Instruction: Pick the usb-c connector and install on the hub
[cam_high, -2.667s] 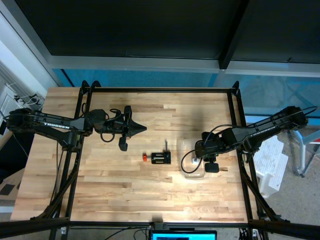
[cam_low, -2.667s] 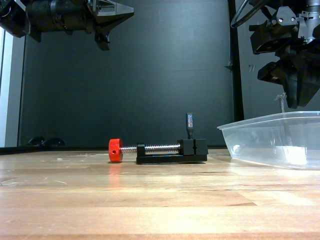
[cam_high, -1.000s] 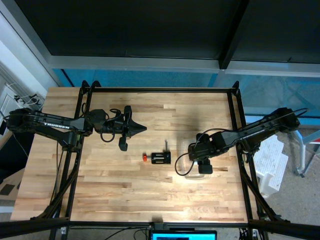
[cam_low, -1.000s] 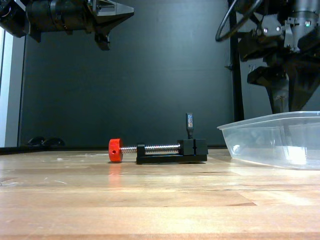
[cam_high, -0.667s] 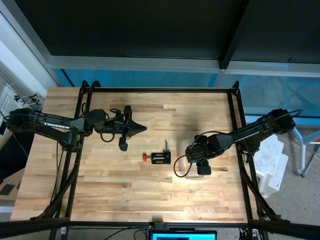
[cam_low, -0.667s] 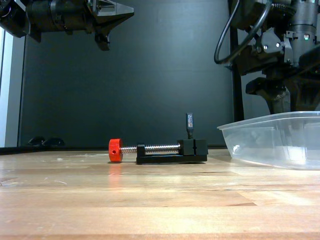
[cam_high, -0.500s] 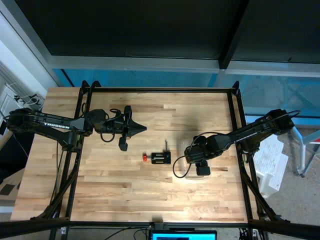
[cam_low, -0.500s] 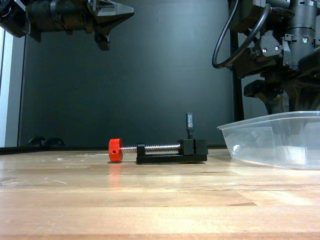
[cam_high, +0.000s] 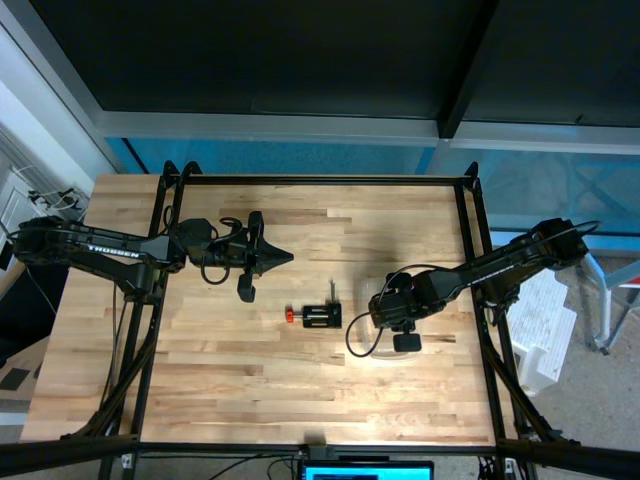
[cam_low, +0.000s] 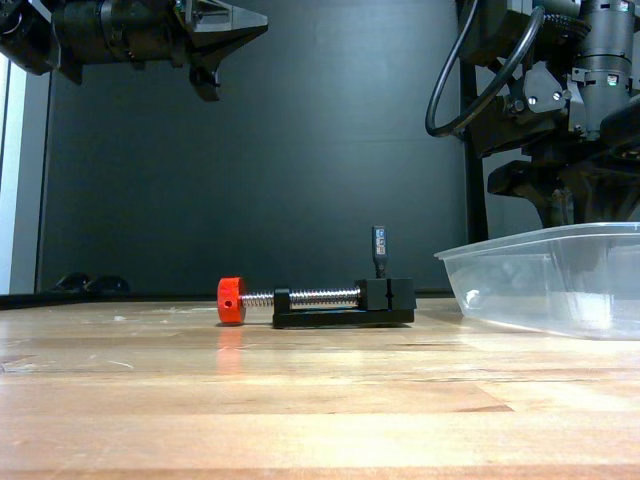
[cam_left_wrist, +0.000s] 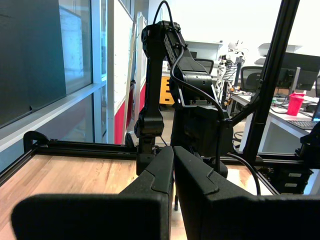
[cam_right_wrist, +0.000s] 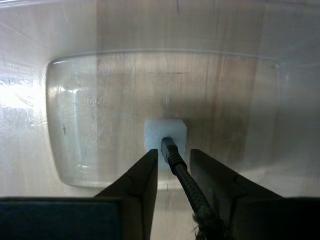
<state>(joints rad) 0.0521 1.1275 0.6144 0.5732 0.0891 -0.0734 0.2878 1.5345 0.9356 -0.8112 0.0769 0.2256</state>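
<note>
Table (cam_high: 250, 380) is the largest thing here. At its edges I count two arms, the left arm (cam_high: 100, 250) and the right arm (cam_high: 500, 262), each with one gripper. The left gripper (cam_left_wrist: 173, 155) hangs high over the wood, well apart from all other things. Its jaws are pressed together with nothing between them. The right gripper (cam_right_wrist: 174, 156) is lowered into the one clear tub (cam_low: 540, 285). Its jaws stand a little apart, a narrow gap, and they hold nothing.

Between these jaws runs the one cable (cam_right_wrist: 187, 187). At its end, just ahead of the fingertips, is the one connector (cam_right_wrist: 166, 146). Its tip seems to sit in the one white foam block (cam_right_wrist: 165, 129) on the tub floor, so it is neither held nor lifted. The fingers (cam_right_wrist: 142, 175) are on both sides of the cable, with a bit of space on each side.

Well apart from the right jaws, toward the left arm, lies the one vise (cam_low: 340, 300) with one red knob (cam_low: 231, 300). One small piece (cam_low: 379, 245) stands upright in it. I think this is the hub, but I cannot tell for sure.

In my judgement the pick step is in hand. Next I should close the jaws on the connector body, not on the soft cable, and then pull it straight out of the foam.
</note>
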